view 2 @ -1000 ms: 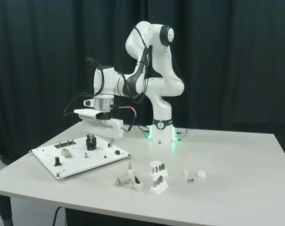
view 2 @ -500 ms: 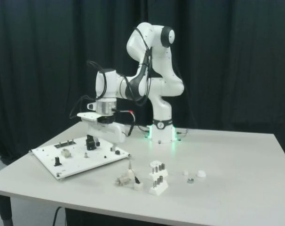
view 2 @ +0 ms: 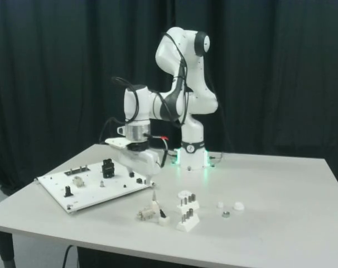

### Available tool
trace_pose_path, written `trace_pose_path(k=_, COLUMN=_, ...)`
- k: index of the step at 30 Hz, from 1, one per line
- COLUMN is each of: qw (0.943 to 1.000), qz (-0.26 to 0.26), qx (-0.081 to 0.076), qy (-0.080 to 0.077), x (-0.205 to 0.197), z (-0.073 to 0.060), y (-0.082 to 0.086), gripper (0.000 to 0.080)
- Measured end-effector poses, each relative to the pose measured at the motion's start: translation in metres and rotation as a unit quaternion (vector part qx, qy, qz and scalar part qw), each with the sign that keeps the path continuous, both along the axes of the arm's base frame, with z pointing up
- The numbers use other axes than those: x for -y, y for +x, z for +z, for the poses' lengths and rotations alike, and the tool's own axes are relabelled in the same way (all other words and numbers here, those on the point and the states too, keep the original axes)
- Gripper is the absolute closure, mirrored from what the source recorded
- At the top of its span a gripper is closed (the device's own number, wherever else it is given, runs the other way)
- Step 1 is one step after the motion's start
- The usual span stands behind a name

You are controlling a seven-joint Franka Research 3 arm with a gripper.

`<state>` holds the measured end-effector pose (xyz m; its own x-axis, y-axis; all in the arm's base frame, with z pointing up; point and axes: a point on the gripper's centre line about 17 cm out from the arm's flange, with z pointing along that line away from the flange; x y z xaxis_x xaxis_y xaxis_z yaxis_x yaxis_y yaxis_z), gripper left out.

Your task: Pick waterproof.

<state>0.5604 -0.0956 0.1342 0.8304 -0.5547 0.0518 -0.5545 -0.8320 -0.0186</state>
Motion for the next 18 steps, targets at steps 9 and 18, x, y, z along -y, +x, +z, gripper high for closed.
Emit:
trace_pose_path(k=9, qw=0.9987, qz=-0.048, qx=0.013, qy=-0.004, x=-0.01, z=-0.012, y=0.011, gripper=0.0003)
trace_pose_path(k=18, qw=0.9932, qz=-0.112, qx=0.029, qy=-0.009, x=-0.008, z=-0.029, y=0.022, gripper=0.0003)
